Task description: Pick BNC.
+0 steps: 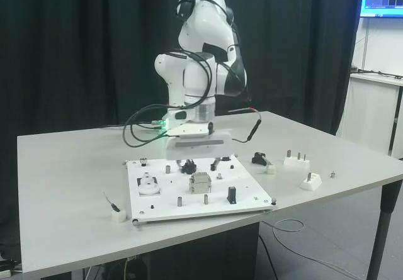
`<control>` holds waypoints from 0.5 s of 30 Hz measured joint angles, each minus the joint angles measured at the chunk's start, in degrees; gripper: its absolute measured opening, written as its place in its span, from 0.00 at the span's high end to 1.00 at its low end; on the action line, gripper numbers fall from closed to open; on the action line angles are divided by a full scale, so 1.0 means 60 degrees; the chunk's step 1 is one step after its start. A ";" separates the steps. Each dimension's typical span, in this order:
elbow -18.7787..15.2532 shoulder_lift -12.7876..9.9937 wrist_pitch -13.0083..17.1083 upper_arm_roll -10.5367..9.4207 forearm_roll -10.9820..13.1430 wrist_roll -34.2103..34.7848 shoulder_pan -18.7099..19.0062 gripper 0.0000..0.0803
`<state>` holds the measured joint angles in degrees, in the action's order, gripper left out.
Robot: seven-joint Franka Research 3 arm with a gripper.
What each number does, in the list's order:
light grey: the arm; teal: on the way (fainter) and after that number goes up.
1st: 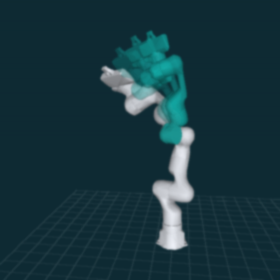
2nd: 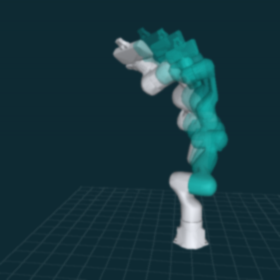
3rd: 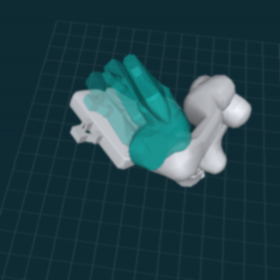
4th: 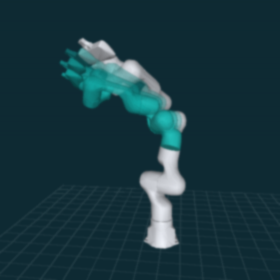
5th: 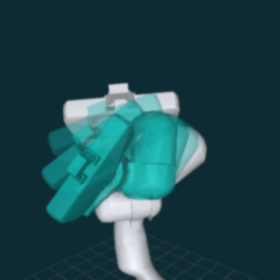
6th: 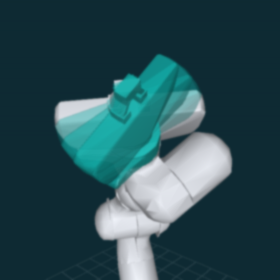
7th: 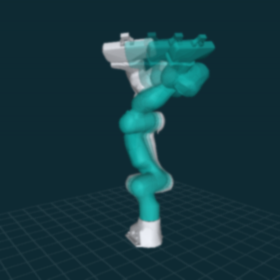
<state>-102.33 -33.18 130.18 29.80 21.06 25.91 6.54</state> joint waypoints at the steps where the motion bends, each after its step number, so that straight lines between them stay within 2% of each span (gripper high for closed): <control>1: 0.0000 0.0037 -0.0039 -0.0020 0.0000 0.0027 0.0016 0.00; 15: -0.0045 0.0360 -0.0259 -0.0024 -0.0013 0.0189 0.0245 0.00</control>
<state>-102.59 -31.02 128.62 29.66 20.98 27.04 8.01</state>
